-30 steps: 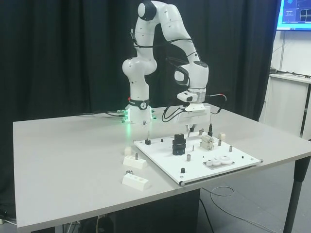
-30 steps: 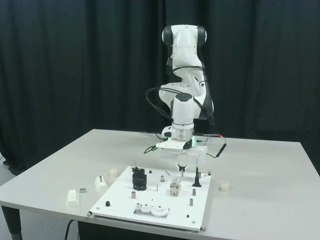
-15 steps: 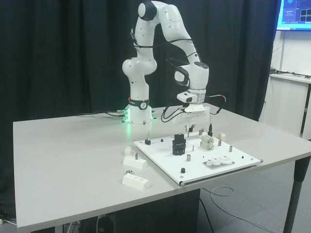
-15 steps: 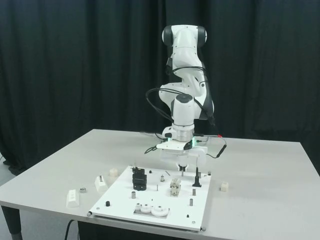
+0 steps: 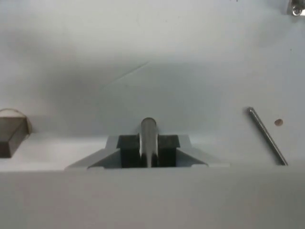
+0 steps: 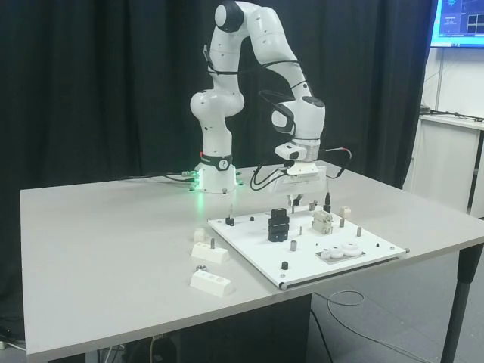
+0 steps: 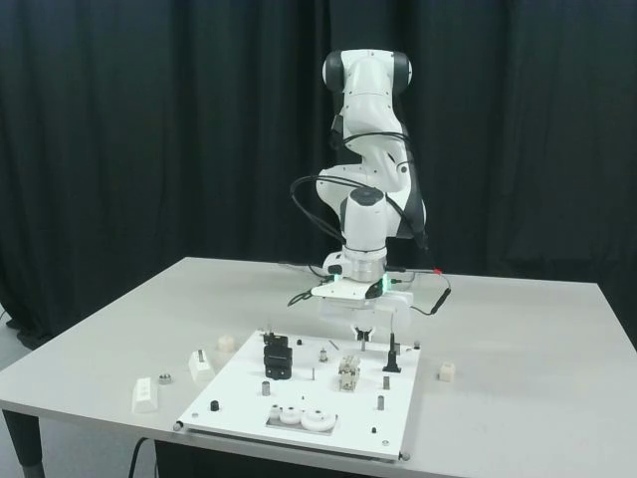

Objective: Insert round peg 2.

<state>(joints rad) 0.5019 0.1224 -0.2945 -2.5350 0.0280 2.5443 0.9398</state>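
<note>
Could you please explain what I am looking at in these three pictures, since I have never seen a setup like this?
The white machine is a robot arm of seven joints, bolted to a grey table. Two pictures come from cameras standing in the room, each at a different side. The third comes from a camera on the arm's wrist, looking down past its gripper. On the table lies a white board carrying small parts: black blocks, short pegs and three white gears. A few loose white blocks lie beside it. The gripper's two fingers are shut on a grey round peg, held above the board.
</note>
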